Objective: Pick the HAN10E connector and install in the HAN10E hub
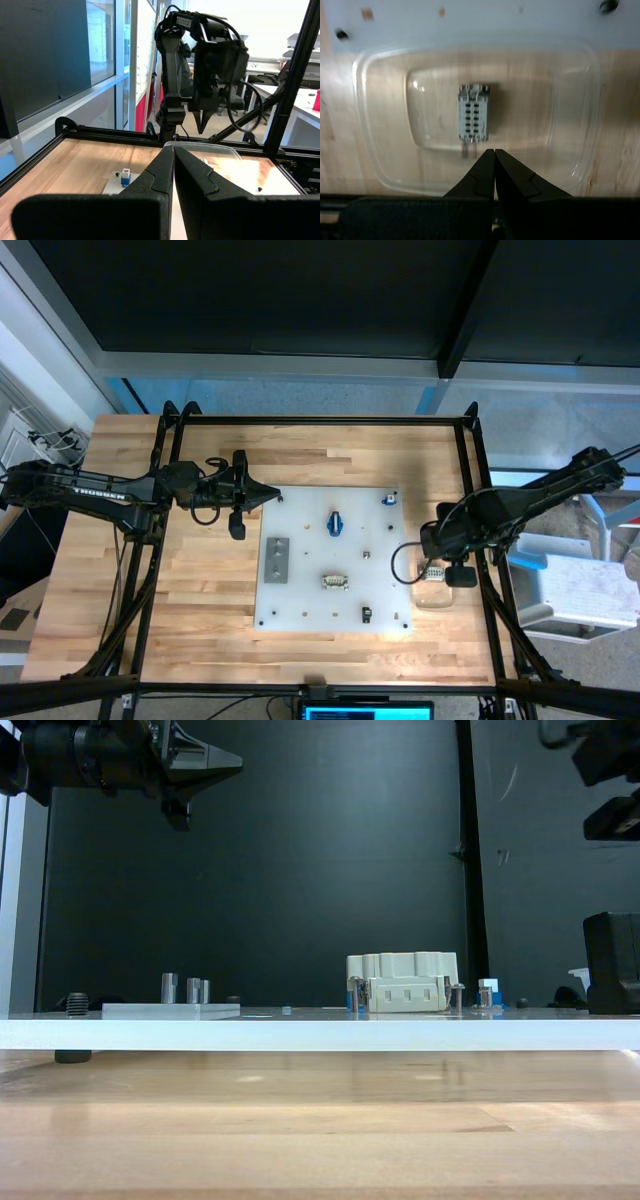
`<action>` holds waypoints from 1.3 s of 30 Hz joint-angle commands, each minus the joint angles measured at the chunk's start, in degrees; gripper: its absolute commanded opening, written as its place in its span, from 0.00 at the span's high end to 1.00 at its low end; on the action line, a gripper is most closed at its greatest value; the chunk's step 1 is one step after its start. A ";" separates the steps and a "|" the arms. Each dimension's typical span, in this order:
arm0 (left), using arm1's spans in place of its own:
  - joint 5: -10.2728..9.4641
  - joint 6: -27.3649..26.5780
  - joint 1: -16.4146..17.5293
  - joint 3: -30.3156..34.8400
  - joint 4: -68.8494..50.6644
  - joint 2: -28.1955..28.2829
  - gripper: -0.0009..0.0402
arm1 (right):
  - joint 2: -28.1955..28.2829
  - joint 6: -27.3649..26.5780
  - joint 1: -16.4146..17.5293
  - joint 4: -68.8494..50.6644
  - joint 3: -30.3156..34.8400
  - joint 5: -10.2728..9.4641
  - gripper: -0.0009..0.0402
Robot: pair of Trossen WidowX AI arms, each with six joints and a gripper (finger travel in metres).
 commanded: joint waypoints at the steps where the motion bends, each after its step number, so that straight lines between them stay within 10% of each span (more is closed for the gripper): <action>1: 0.02 0.02 0.00 0.00 0.02 0.02 0.98 | 1.55 1.27 2.03 -0.02 -0.02 0.20 0.98; 22: 0.02 0.02 0.00 0.00 0.02 0.02 0.98 | 4.68 6.38 6.29 9.81 -6.62 3.28 0.40; 39: 0.02 0.02 0.00 0.00 0.00 0.02 0.98 | 7.69 7.28 6.95 19.69 -13.86 3.23 0.31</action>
